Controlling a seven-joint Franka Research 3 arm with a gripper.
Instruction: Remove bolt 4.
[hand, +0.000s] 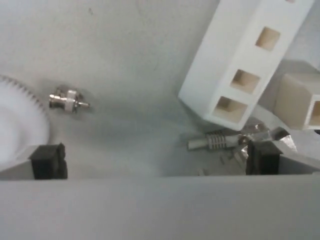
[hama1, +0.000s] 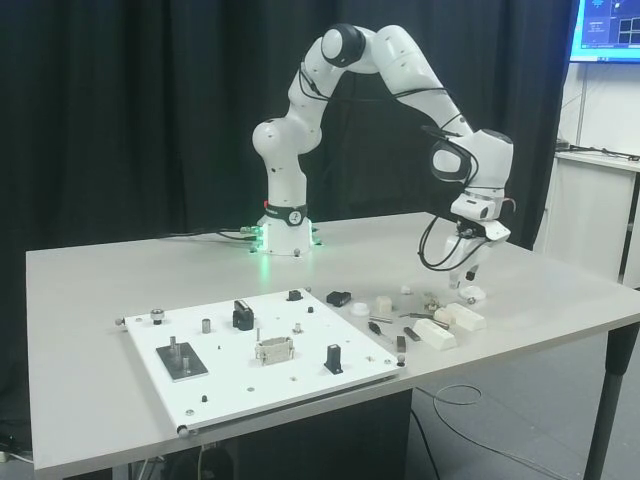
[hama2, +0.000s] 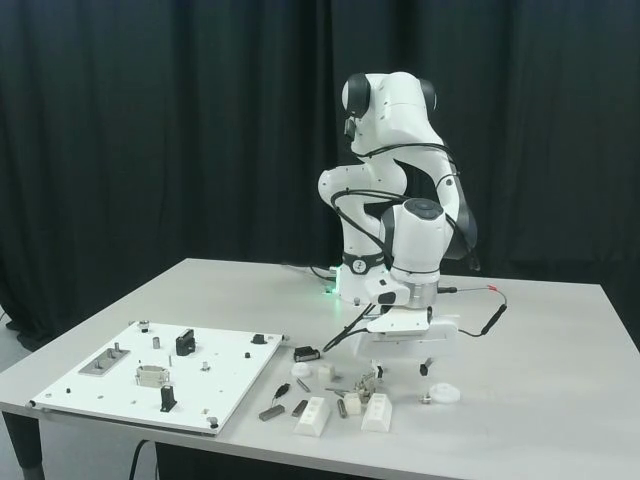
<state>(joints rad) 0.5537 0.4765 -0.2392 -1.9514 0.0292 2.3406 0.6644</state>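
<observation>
The white assembly board (hama1: 215, 385) (hama2: 95, 395) lies on the front left of the grey table, carrying several small bolts such as one upright pin (hama1: 205, 324). Which of them is bolt 4 I cannot tell. My gripper (hama1: 467, 265) (hama2: 402, 368) hangs far from the board, low over a scatter of loose parts on the table's right side. In the wrist view the gripper (hand: 155, 160) is open wide, its black fingertips (hand: 48, 161) far apart, and nothing is between them.
Below the gripper lie a white toothed gear (hand: 15, 125) (hama2: 441, 393), a small metal connector (hand: 68, 100), a grey ribbed plug (hand: 212, 141) and a white block with square holes (hand: 245, 60). More white blocks (hama1: 445, 325) (hama2: 313, 415) sit near the front edge.
</observation>
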